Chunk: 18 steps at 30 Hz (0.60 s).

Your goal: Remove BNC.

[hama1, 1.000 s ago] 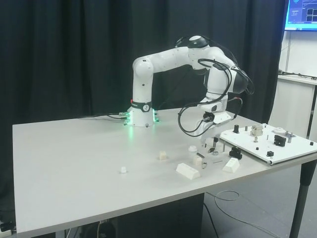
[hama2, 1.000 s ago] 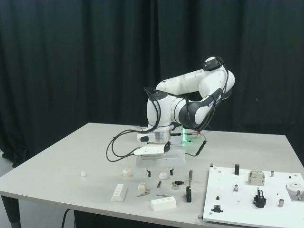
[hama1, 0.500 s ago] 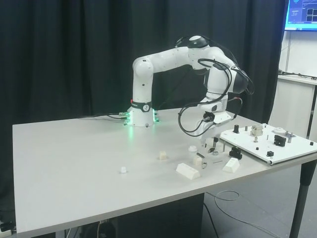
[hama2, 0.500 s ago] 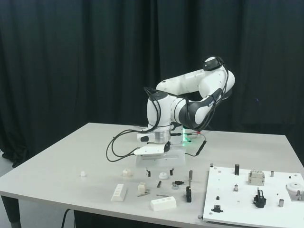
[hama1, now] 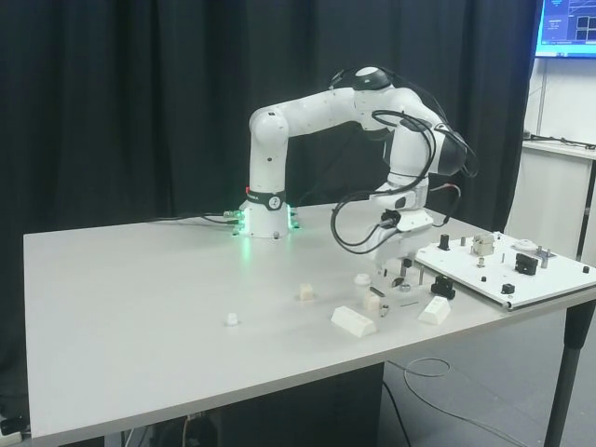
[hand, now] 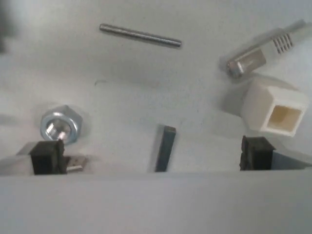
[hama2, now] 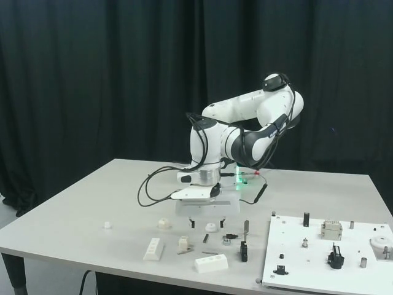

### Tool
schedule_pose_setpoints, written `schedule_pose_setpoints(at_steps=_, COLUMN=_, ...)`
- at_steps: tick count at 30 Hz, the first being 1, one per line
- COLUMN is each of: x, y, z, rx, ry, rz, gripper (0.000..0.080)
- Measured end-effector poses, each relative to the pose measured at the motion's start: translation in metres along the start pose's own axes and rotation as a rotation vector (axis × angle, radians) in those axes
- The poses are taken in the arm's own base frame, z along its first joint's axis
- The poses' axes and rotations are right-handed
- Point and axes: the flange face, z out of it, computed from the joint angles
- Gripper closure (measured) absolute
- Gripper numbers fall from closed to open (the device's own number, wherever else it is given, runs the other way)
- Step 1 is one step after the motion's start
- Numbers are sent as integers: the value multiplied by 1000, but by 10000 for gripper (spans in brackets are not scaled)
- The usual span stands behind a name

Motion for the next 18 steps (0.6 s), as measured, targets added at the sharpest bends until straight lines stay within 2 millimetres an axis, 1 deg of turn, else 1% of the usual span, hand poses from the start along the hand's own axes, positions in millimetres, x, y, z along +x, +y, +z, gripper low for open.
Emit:
schedule_pose_setpoints(at_steps=5, x=-1, y=-4, z=-2, rx=22, ry=1, rz=71, gripper=3)
schedule_pose_setpoints(at_steps=10, x=-4, y=-12, z=-8, rx=51, ry=7, rz=134, gripper=3)
schedule_pose_setpoints(at_steps=18, x=-18, y=-39, z=-25, rx=90, ry=8, rz=227, gripper=3)
